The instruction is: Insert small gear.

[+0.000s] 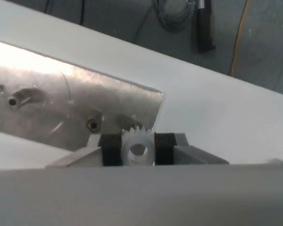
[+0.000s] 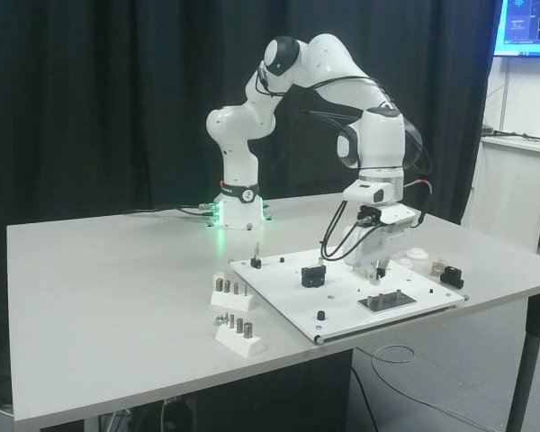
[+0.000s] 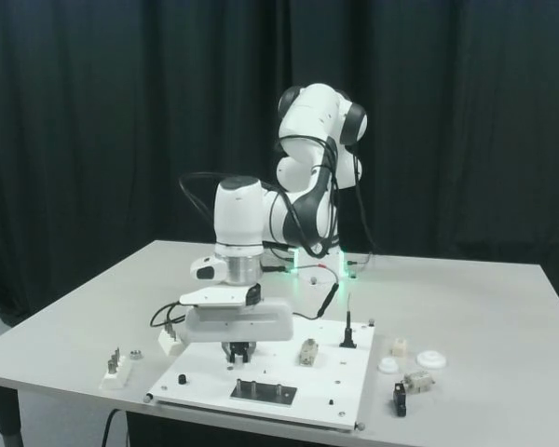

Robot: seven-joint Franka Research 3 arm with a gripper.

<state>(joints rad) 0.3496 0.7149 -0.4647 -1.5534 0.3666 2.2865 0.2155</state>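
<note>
A small white gear (image 1: 137, 139) is clamped between the black pads (image 1: 111, 149) of my gripper (image 1: 137, 150), which is shut on it. In the wrist view the gear hangs just off the corner of a grey metal plate (image 1: 61, 106) with short pegs (image 1: 93, 125) standing on it. The plate (image 2: 391, 302) lies near the front edge of the white board (image 2: 279, 274). My gripper (image 2: 377, 267) hovers low over the board just behind the plate. In the second room view the gripper (image 3: 236, 355) is just behind the plate (image 3: 263, 392).
Black fixtures (image 2: 313, 274) and a thin post (image 2: 255, 259) stand on the board. Two white blocks (image 2: 231, 293) with metal pins sit beside the board. White gears (image 3: 431, 358) and a black part (image 3: 400, 399) lie on the table. Cables (image 1: 177, 14) lie on the floor.
</note>
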